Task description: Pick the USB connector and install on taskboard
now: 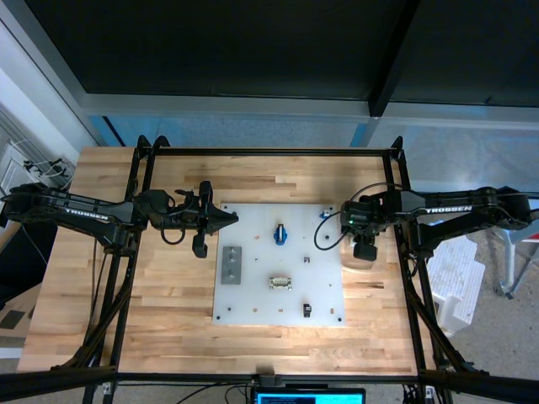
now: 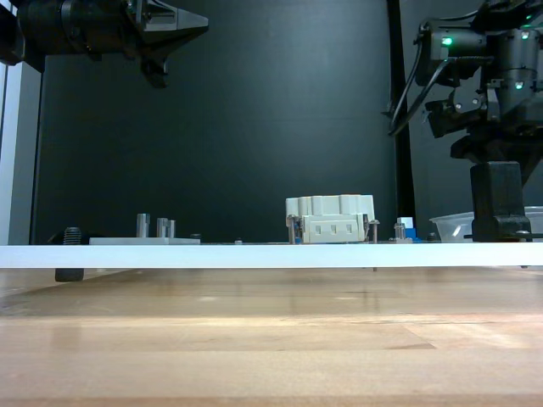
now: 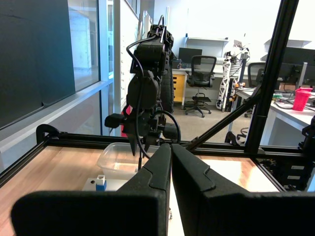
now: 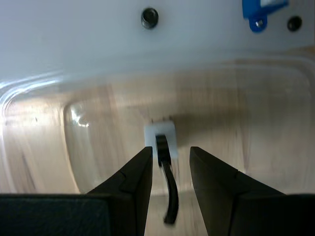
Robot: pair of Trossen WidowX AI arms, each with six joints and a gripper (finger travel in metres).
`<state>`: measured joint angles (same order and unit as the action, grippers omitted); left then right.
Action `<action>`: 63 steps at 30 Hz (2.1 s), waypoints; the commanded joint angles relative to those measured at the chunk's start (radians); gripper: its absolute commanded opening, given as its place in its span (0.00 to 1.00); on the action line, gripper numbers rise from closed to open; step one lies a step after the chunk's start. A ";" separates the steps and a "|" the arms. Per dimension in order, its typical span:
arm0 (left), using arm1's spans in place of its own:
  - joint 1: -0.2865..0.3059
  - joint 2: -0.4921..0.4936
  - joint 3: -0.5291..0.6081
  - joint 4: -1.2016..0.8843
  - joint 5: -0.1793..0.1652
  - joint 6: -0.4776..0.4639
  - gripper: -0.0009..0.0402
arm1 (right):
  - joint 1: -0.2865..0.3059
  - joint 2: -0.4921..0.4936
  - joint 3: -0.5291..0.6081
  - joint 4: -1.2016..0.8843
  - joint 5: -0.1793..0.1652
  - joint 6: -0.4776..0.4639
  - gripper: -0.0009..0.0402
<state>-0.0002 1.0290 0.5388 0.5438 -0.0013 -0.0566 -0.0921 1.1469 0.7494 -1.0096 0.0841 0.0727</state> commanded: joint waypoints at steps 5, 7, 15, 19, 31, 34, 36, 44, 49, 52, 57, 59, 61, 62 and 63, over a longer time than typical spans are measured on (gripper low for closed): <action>0.000 0.000 0.000 0.000 0.000 0.000 0.02 | -0.002 0.045 -0.006 0.010 -0.007 -0.007 0.27; 0.000 0.000 0.000 0.000 0.000 0.000 0.02 | -0.002 0.058 -0.006 0.010 -0.007 -0.007 0.27; 0.000 0.000 0.000 0.000 0.000 0.000 0.02 | -0.002 0.081 -0.006 0.008 -0.029 -0.012 0.27; 0.000 0.000 0.000 0.000 0.000 0.000 0.02 | -0.002 0.081 -0.006 0.008 -0.029 -0.011 0.27; 0.000 0.000 0.000 0.000 0.000 0.000 0.02 | -0.004 0.080 0.029 -0.051 0.003 -0.040 0.27; 0.000 0.000 0.000 0.000 0.000 0.000 0.02 | -0.005 0.079 0.015 -0.046 0.002 -0.045 0.27; 0.000 0.000 0.000 0.000 0.000 0.000 0.02 | -0.005 0.080 0.002 -0.034 0.002 -0.050 0.27; 0.000 0.000 0.000 0.000 0.000 0.000 0.02 | -0.005 0.090 0.000 -0.013 0.002 -0.060 0.27; 0.000 0.000 0.000 0.000 0.000 0.000 0.02 | -0.005 0.090 -0.001 -0.012 -0.002 -0.064 0.22; 0.000 0.000 0.000 0.000 0.000 0.000 0.02 | -0.005 0.090 -0.001 -0.013 -0.009 -0.067 0.18; 0.000 0.000 0.000 0.000 0.000 0.000 0.02 | -0.005 0.090 -0.001 -0.013 -0.009 -0.066 0.14; 0.000 0.000 0.000 0.000 0.000 0.000 0.02 | -0.005 0.090 -0.001 -0.013 -0.010 -0.067 0.11; 0.000 0.000 0.000 0.000 0.000 0.000 0.02 | -0.005 0.090 -0.001 -0.013 -0.010 -0.067 0.08; 0.000 0.000 0.000 0.000 0.000 0.000 0.02 | -0.005 0.090 -0.001 -0.013 -0.010 -0.067 0.06; 0.000 0.000 0.000 0.000 0.000 0.000 0.02 | -0.005 0.090 -0.001 -0.013 -0.010 -0.067 0.04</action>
<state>-0.0002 1.0290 0.5388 0.5438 -0.0013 -0.0563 -0.0971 1.2366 0.7486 -1.0222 0.0746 0.0051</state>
